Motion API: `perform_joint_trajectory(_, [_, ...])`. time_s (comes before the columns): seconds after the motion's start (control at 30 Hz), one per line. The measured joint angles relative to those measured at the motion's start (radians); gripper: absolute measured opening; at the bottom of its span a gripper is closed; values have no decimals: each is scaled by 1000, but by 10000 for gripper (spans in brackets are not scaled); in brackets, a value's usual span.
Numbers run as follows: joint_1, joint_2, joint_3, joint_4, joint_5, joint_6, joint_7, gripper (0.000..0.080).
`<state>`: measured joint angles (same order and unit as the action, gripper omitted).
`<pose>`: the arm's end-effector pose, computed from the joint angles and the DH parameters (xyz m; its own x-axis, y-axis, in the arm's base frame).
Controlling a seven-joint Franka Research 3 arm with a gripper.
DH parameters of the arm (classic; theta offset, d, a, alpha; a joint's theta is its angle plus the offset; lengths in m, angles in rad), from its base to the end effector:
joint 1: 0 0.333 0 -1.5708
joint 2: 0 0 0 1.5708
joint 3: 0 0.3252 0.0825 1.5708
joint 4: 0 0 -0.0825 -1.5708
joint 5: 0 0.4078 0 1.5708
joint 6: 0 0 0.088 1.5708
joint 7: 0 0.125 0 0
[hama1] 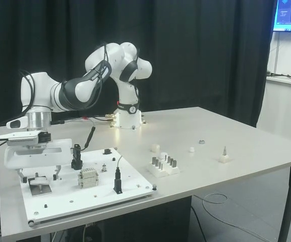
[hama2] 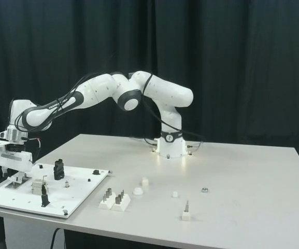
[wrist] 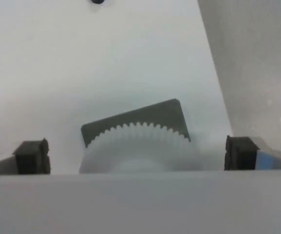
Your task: Pick large gear.
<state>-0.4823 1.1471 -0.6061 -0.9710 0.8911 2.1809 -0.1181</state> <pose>0.5890 -0.5985 0.2087 0.4683 -0.8559 0.2194 -0.8236 -0.5127 -0.2423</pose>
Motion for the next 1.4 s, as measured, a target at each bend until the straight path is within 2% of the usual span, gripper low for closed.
perform_joint_trajectory(0.53, [4,13,0,-1,-11,12,-9,800])
perform_joint_trajectory(0.93, [5,14,-1,-1,-50,12,-16,800])
perform_joint_trajectory(0.97, [5,14,-1,-1,-52,12,-16,698])
perform_joint_trajectory(1.23, [11,12,-6,0,-62,8,-16,698])
perform_joint_trajectory(1.27, [12,11,-7,0,-65,7,-16,597])
perform_joint_trajectory(1.4, [18,6,-15,3,-74,3,-16,597])
